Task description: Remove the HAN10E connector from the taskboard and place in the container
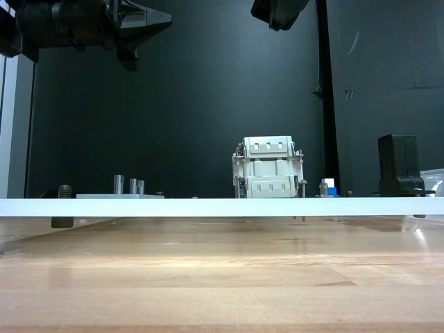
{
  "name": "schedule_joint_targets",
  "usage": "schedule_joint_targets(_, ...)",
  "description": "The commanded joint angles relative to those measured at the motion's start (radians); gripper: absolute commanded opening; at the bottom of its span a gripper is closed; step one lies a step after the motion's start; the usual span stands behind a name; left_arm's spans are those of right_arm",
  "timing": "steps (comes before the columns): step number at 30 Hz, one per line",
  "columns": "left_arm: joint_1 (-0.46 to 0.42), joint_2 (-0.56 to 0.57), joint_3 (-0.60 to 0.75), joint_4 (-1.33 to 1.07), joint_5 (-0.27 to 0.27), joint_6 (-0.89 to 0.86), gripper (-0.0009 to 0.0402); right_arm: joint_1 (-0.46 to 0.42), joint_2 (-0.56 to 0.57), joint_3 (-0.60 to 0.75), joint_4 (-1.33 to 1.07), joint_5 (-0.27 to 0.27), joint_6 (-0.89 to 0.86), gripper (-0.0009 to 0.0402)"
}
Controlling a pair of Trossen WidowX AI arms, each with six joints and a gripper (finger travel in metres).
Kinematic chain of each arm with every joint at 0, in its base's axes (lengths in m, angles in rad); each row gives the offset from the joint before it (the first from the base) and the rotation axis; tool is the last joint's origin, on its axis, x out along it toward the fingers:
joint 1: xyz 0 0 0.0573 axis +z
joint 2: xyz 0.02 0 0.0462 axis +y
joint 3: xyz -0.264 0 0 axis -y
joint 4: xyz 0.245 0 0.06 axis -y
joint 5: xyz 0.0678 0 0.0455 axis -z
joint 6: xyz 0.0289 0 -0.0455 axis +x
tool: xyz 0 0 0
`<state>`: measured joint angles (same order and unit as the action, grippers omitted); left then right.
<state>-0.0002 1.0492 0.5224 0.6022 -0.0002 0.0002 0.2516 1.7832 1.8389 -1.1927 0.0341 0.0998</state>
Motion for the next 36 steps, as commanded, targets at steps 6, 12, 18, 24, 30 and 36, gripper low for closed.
schedule_joint_targets(6, 0.0, 0.0, 0.0, 0.0, 0.0, 0.0, 0.0, 0.002, 0.026, 0.0, -0.003, 0.001, 0.0, 0.0103)
schedule_joint_targets(12, 0.0, 0.0, 0.0, 0.0, 0.0, 0.0, 0.0, 0.003, 0.026, -0.005, 0.002, 0.02, 0.001, 0.0161)
schedule_joint_targets(18, 0.0, 0.0, 0.0, 0.0, 0.0, 0.0, 0.0, 0.004, 0.026, -0.012, 0.006, 0.027, 0.015, 0.0206)
schedule_joint_targets(24, 0.0, 0.0, 0.0, 0.0, 0.0, 0.0, 0.0, 0.004, 0.026, -0.056, 0.009, 0.027, 0.053, 0.0229)
schedule_joint_targets(30, 0.0, 0.0, 0.0, 0.0, 0.0, 0.0, 0.0, 0.004, 0.036, -0.091, 0.04, 0.027, 0.098, 0.0231)
schedule_joint_targets(36, 0.0, 0.0, 0.0, 0.0, 0.0, 0.0, 0.0, 0.003, 0.092, -0.082, 0.048, 0.026, 0.106, 0.0231)
